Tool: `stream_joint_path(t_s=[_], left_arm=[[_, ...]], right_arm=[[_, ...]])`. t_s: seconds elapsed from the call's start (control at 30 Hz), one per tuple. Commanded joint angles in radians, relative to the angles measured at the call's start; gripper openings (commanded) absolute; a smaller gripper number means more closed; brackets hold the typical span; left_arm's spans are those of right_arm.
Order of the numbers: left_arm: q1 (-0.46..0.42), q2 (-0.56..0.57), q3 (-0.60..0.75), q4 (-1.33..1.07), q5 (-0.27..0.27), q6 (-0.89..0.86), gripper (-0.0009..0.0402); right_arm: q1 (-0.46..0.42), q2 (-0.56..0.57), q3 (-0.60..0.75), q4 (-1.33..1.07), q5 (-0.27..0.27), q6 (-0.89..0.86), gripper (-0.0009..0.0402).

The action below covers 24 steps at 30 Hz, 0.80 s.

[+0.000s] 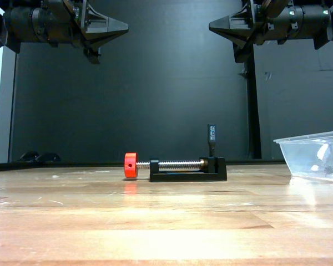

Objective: Remove the USB-C connector from the USB-C receptacle and place in the container

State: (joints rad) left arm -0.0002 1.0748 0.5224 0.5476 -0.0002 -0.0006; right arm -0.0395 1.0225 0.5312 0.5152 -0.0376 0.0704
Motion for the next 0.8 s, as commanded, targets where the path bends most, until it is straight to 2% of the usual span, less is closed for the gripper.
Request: stream_joint_path(t_s=[0.03,0.8], left_arm=[[0.0,0.0,0.0,0.0,0.0,0.0,0.0],[0.0,0.0,0.0,0.0,0.0,0.0,0.0]], right_arm=[[0.0,0.001,0.0,-0.001,0.001,0.014,0.0],[0.0,0.019,0.0,0.031,0.002,0.007,0.0]])
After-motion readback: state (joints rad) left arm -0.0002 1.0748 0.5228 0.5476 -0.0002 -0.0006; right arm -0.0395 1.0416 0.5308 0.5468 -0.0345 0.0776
